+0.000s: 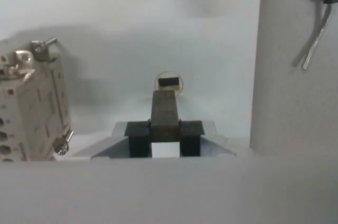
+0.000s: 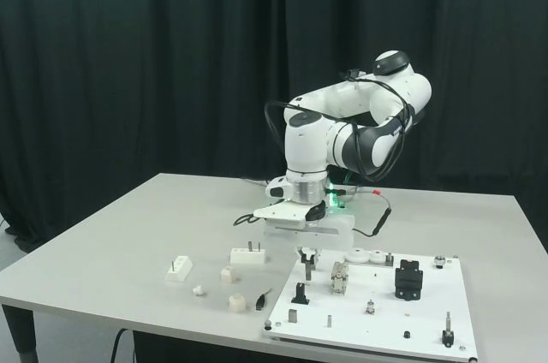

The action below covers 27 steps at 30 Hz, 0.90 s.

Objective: Insert square peg 3.

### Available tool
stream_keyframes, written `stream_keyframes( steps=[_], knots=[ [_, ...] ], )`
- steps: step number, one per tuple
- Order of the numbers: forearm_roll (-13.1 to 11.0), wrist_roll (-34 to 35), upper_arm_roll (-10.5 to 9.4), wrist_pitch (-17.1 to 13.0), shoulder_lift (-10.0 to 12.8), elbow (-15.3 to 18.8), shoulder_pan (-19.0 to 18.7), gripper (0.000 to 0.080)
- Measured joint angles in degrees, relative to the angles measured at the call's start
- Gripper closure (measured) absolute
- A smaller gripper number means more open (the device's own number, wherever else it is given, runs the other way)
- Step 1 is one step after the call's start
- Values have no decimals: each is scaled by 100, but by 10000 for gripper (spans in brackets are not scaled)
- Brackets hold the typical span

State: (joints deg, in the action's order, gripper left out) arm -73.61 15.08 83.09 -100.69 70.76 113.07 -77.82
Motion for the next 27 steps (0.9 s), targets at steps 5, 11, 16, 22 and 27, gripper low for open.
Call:
stream_keyframes(
  steps=[5,11,16,22,27],
  knots=[
    [0,57,-7,-1,0,0,0,693],
    [0,115,-12,-11,6,0,0,693],
    [0,138,-14,-35,14,0,2,693],
    [0,150,-24,-88,24,0,8,693],
    [0,151,-44,-122,25,0,11,693]
  ],
)
